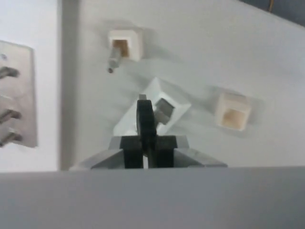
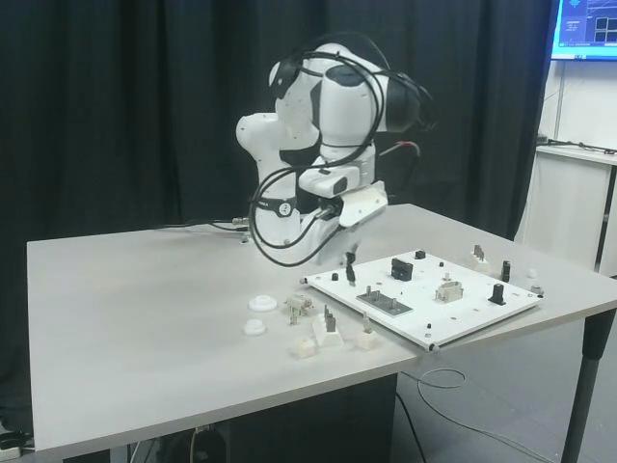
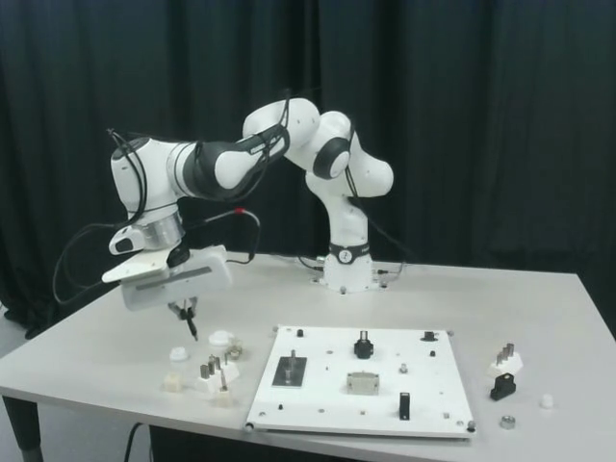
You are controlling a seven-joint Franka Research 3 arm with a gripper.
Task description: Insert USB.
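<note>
- The gripper [image 1: 145, 145] is seen from the wrist view with both black fingers [image 1: 129, 151] drawn in almost together, only a narrow slit being left between them.
- A thin black USB plug [image 1: 145, 119] is clamped between those fingers and stands out past the fingertips, pointing down toward the table.
- In the first room view the gripper [image 2: 349, 258] is held in the air above the grey table [image 2: 145, 289], just beside the near corner of the white board [image 2: 463, 313]; the plug is not touching anything below it.
- In the second room view the gripper [image 3: 191, 318] hangs over a group of small loose white parts [image 3: 219, 339] lying on the table [image 3: 577, 318] beside the board [image 3: 318, 399].
- Behind the plug in the wrist view a white block [image 1: 143, 107] is seen lying askew, with a grey metal piece [image 1: 164, 106] set in it (whether this is the plug's socket cannot be told).
- Two more white blocks lie near it: one [image 1: 133, 40] with a grey pin [image 1: 113, 61] sticking out, another [image 1: 232, 110] with an open hollow.
- A grey metal plate [image 1: 21, 95] with pins lies on the board, to one side.
- The white arm [image 2: 328, 96] is bent over from its base at the table's far side.
</note>
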